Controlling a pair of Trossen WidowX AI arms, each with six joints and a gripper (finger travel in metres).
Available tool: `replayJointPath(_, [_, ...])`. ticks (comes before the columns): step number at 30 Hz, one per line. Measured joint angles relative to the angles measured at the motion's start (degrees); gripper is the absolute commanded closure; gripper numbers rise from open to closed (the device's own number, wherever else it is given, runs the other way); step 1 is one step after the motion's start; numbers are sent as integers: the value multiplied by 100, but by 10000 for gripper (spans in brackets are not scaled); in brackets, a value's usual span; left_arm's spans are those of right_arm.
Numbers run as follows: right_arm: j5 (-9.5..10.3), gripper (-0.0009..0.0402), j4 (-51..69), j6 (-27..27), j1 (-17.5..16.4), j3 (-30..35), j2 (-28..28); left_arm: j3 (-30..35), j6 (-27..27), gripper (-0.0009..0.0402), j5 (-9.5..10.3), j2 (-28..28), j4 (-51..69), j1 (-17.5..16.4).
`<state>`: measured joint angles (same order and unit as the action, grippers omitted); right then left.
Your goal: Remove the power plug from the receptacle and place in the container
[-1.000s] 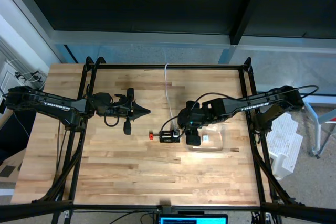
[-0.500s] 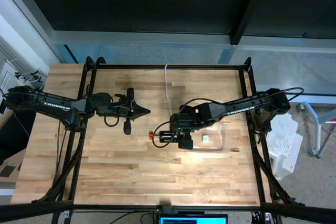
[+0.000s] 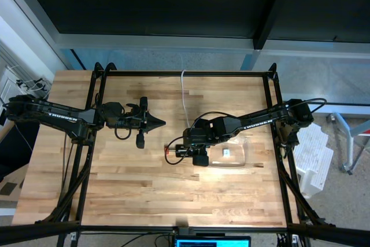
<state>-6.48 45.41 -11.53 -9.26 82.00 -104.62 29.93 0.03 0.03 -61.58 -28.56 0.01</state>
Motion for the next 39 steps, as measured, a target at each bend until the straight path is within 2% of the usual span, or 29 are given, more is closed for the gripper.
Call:
replayJointPath(11, [0,184,-85,4,0,-74,0,0,-2,393,2,-2,0,0])
replayJointPath(19, [2,218,-258,4,0,-188,0,2,-2,393,0,0,0,0])
replayJointPath(39, [-2,388,-258,26,0,-195,0,2,-2,393,0,-2,2,0])
